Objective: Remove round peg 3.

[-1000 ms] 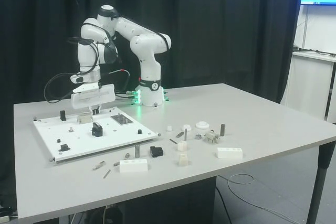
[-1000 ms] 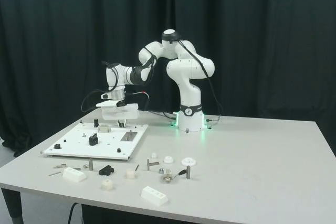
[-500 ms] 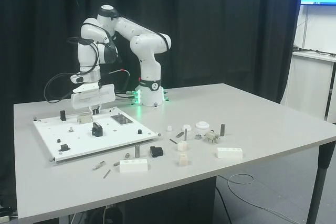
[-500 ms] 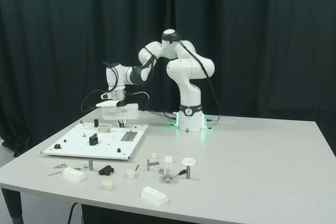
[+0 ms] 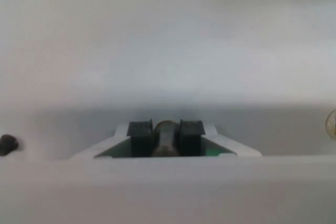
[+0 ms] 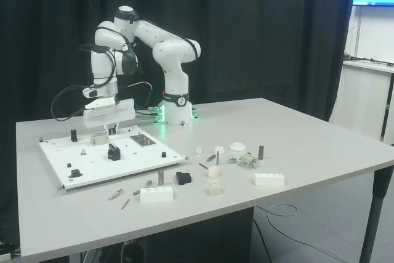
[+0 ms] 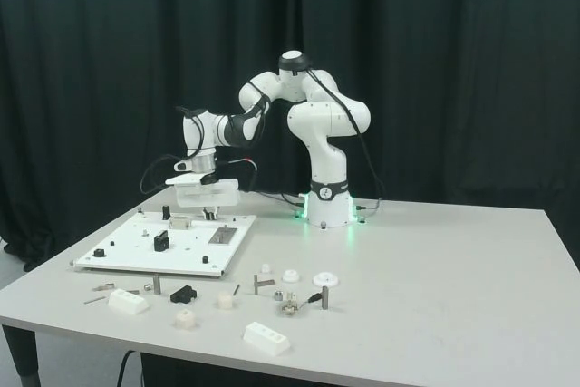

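Currently the gripper (image 5: 166,139) is closed narrowly on round peg 3 (image 5: 166,136): in the wrist view the two black fingertips (image 5: 139,137) stand on either side of a grey cylindrical peg and press against its flanks, with no gap visible between pad and peg. The peg stands upright between the pads, above the white board (image 5: 168,51); whether its lower end sits in a hole in the board cannot be told. In the first room view the gripper (image 6: 111,129) hangs low over the far edge of the white board (image 6: 98,165), just beside a small grey block (image 6: 98,138) and behind a black fixture (image 6: 114,151). The white arm (image 6: 161,44) reaches from its base (image 6: 175,114), which shows green light, out over the board's far side. The board lies on the grey table (image 6: 308,146) near the table's left edge in that view, its front edge close to loose parts: a white block (image 6: 156,194), a black piece (image 6: 183,177) and an upright grey pin (image 6: 160,176). Further loose parts, including a second white block (image 6: 269,179) and a white disc (image 6: 237,147), lie to the right of the board, well apart from the gripper. Above the gripper the space is open; the black curtain (image 6: 265,23) hangs behind the table.
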